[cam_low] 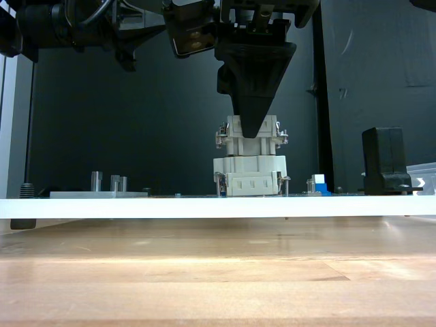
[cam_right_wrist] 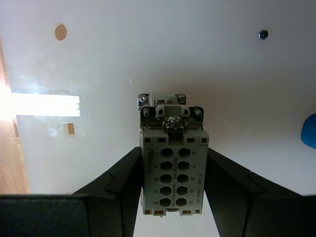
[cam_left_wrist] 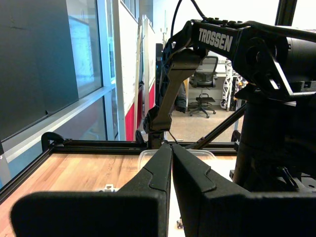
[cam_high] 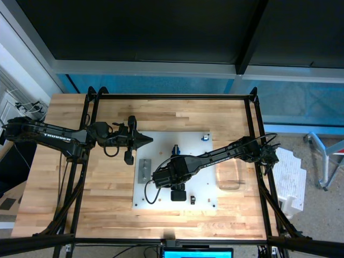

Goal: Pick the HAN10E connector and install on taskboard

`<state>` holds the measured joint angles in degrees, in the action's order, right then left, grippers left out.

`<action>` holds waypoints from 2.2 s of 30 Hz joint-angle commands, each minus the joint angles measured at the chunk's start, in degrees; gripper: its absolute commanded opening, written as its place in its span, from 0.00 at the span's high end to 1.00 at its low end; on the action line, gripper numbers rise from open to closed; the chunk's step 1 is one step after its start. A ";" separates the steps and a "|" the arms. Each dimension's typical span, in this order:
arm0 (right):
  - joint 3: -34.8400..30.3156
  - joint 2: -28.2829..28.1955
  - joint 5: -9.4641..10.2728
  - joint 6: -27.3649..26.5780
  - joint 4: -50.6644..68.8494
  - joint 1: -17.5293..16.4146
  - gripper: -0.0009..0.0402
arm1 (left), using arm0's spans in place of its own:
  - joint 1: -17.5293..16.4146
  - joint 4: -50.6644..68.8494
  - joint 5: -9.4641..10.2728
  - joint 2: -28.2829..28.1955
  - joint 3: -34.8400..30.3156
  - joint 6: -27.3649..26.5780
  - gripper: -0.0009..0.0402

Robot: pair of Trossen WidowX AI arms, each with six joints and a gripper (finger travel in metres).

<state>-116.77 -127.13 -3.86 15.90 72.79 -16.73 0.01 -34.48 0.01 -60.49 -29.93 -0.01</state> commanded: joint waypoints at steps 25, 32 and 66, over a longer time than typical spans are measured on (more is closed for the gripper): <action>0.83 0.02 0.42 -0.33 -1.68 -0.02 0.90 | 0.00 -0.02 0.00 0.00 -0.02 0.02 0.98; 0.87 0.02 0.42 -0.33 -1.79 0.00 0.90 | 0.00 -0.02 0.00 0.00 -0.02 0.02 0.98; 6.91 0.13 0.46 -0.15 -7.93 -0.02 0.90 | 0.00 0.00 0.00 0.00 -0.02 0.02 0.98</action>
<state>-109.95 -126.78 -3.40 15.68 64.60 -16.75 0.01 -34.48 0.03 -60.49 -29.93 0.01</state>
